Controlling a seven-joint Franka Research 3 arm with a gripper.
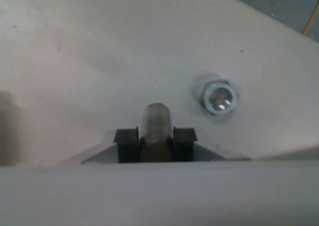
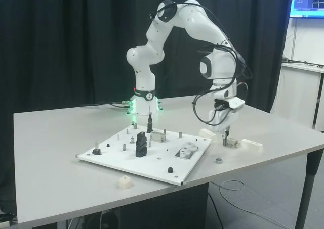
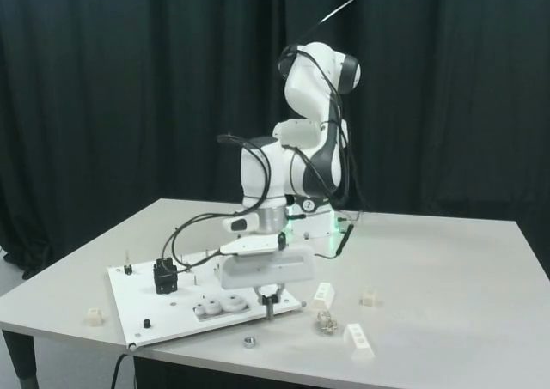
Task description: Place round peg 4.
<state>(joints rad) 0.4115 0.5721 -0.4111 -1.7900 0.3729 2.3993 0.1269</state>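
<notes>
i have the round peg (image 1: 156, 123) pinched upright between the black pads of the claw (image 1: 156, 145), which is closed on it and hangs low over the grey tabletop (image 2: 45, 138), just off the near corner of the white board (image 2: 152, 166). to place it well i judge i should keep the peg vertical, carry it over the board, line it up above its hole and lower slowly, releasing only once it is seated. i cannot tell which hole is meant. a loose nut (image 1: 218, 97) lies near the peg tip; white blocks (image 3: 358, 340) and a small metal part (image 2: 232, 142) sit close, so i'd lift first.
</notes>
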